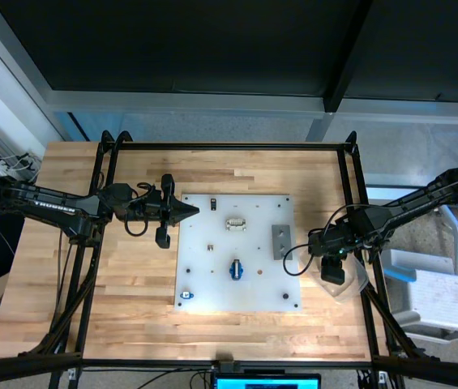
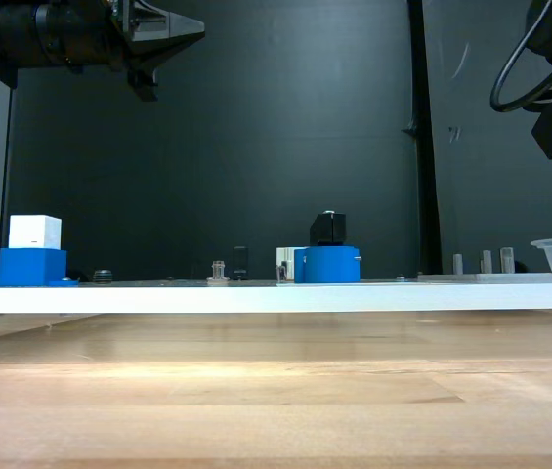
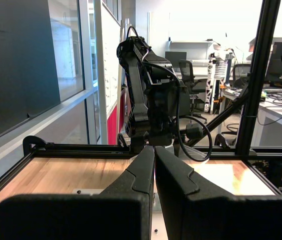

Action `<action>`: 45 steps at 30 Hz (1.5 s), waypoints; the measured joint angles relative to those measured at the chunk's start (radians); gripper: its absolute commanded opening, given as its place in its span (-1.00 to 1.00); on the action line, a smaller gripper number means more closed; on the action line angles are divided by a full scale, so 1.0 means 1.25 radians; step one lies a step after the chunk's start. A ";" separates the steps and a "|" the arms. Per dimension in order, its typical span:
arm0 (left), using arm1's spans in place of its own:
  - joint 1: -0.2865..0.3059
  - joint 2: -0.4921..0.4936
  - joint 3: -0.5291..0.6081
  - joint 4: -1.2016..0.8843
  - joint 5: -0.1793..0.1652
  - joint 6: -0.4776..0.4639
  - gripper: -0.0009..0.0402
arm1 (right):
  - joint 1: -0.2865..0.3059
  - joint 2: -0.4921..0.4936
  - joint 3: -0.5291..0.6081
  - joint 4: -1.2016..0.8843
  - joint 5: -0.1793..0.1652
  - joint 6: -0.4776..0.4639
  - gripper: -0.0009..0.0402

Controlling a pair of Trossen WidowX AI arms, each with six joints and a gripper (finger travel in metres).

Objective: Pick the 16mm cylinder and place it in the container

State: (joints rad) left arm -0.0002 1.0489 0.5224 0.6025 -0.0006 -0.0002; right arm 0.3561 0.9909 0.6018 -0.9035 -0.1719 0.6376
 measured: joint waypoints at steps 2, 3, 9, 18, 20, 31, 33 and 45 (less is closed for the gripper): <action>0.000 0.000 0.000 0.000 0.000 0.000 -0.96 | 0.000 0.000 0.000 0.000 0.016 0.004 -0.29; 0.000 0.000 0.000 0.000 0.000 0.000 -0.96 | 0.000 0.000 0.000 0.000 0.027 0.007 -0.27; 0.000 0.000 0.000 0.000 0.000 0.000 -0.96 | 0.000 0.000 0.000 0.000 0.039 0.009 -0.18; 0.000 0.000 0.000 0.000 0.000 0.000 -0.96 | 0.000 0.000 0.000 0.000 0.039 0.009 -0.18; 0.000 0.000 0.000 0.000 0.000 0.000 -0.96 | 0.000 0.000 0.000 0.000 0.039 0.009 -0.18; 0.000 0.000 0.000 0.000 0.000 0.000 -0.96 | 0.000 0.000 0.000 0.000 0.038 0.009 -0.18; 0.000 0.000 0.000 0.000 0.000 0.000 -0.96 | 0.000 0.000 0.000 -0.001 0.038 0.009 -0.18; 0.000 0.000 0.000 0.000 0.000 0.000 -0.96 | 0.000 0.000 0.000 -0.002 0.038 0.009 -0.18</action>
State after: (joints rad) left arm -0.0002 1.0489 0.5228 0.6025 -0.0006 -0.0006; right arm 0.3561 0.9913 0.6018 -0.9062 -0.1246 0.6483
